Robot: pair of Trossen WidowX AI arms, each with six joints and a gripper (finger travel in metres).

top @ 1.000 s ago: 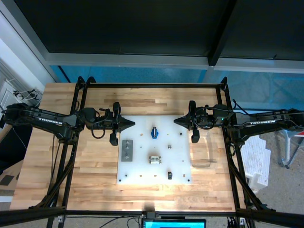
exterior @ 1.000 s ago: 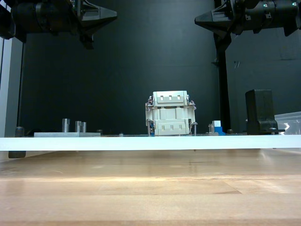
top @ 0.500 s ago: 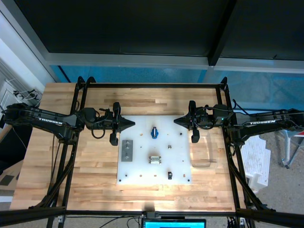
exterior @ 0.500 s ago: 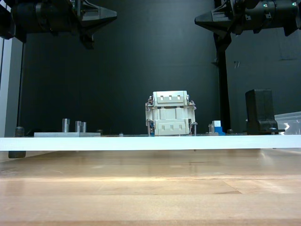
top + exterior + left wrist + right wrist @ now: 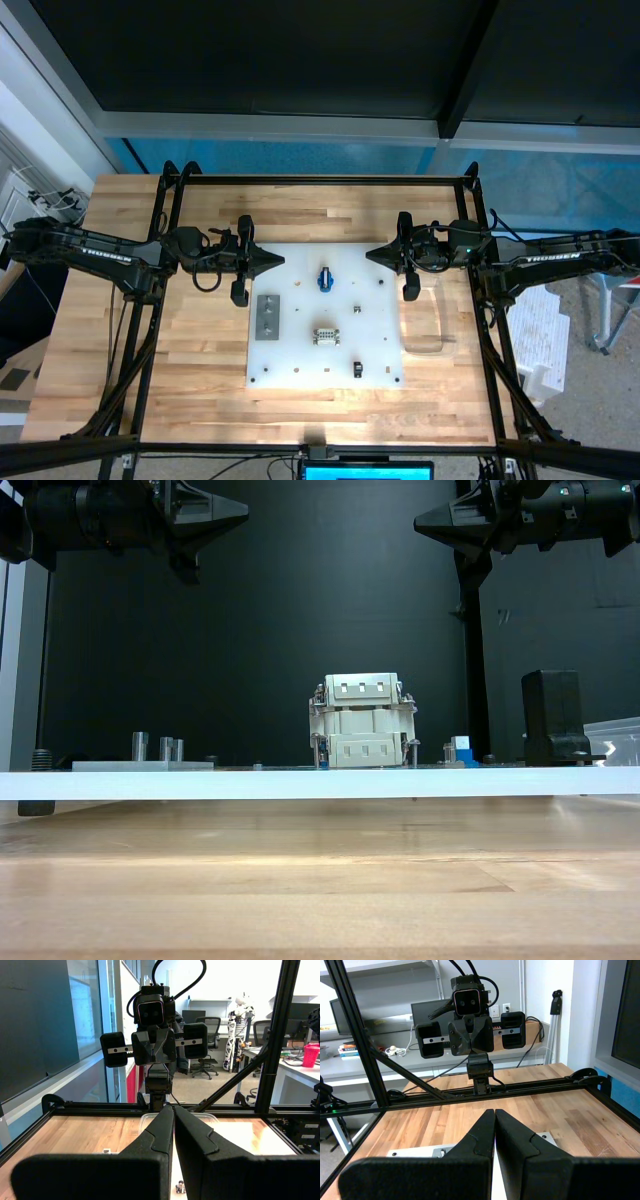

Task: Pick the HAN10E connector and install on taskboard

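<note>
Hanging high over the work, the left gripper has its two black fingers pressed together with only a thin seam between them and nothing held. The right gripper faces it tip to tip across a gap, likewise pinched closed and empty.

The small beige-grey rectangular plastic HAN10E connector, with silvery metal ends, sits well below both tips, out towards the table's near edge and roughly midway between them. It stands on the large flat white square taskboard. Seen from table height it is a two-tier stack, an upper block on a matching lower one. It looks mated to me, though I cannot tell whether it is pushed fully home.

The main risks, as I judge them:
- **Descending with closed fingers:** either gripper would jab the connector's top instead of straddling it, so the fingers need to spread first.
- **Off-centre grip:** the stack is tall for its footprint, and a sideways nudge could lever the upper block askew or bend the thin metal posts at its ends.
- **Nearby parts:** the grey metal block with three holes lies almost under the left gripper, and a small black fitting sits near the connector on the right gripper's side. A slanted approach could clip either one.
- **Both arms reaching in:** the two grippers point straight at each other and could collide.
</note>
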